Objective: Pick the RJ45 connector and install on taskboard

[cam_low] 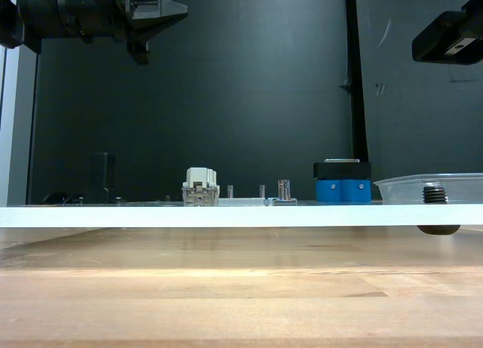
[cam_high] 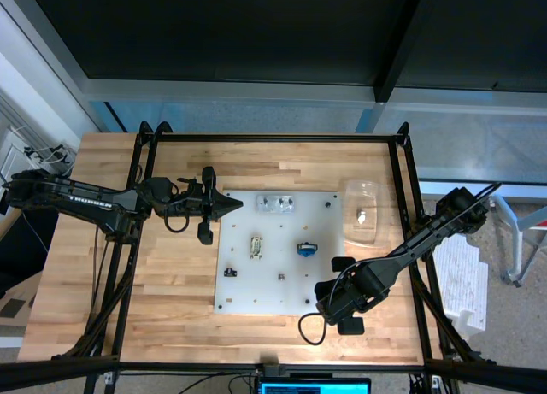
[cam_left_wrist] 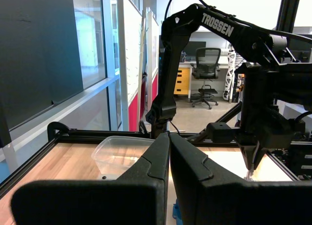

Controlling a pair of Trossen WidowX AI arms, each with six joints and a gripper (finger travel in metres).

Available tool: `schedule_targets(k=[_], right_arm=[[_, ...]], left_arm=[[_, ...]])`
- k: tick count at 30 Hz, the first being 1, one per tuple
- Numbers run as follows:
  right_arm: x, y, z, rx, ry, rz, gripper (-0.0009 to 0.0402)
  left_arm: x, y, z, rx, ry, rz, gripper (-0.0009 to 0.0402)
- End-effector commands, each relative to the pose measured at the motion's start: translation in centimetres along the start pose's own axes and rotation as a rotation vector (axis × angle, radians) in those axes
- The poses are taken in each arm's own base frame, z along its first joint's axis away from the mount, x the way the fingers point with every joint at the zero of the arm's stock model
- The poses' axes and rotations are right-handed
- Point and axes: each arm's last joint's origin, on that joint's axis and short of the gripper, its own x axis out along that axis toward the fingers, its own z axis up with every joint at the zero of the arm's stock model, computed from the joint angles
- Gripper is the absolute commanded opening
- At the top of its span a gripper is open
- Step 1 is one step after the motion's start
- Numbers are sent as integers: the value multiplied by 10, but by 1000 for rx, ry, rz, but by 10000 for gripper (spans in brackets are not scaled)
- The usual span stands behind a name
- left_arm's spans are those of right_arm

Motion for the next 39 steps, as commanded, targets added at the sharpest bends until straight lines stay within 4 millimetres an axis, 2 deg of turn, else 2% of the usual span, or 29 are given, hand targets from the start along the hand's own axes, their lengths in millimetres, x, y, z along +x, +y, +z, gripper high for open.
schedule_targets(k=[1, 17, 29, 39], right_arm=[[1, 0, 1, -11, -1, 0, 0], [5, -1, -1, -12, 6, -5, 0], [18, -2, -5, -12, 7, 1, 0], [18, -2, -5, -10, 16, 12, 0]], left_arm=[[0, 0, 0, 0, 0, 0, 0], [0, 0, 0, 0, 0, 0, 0], [0, 0, 0, 0, 0, 0, 0], [0, 0, 0, 0, 0, 0, 0]])
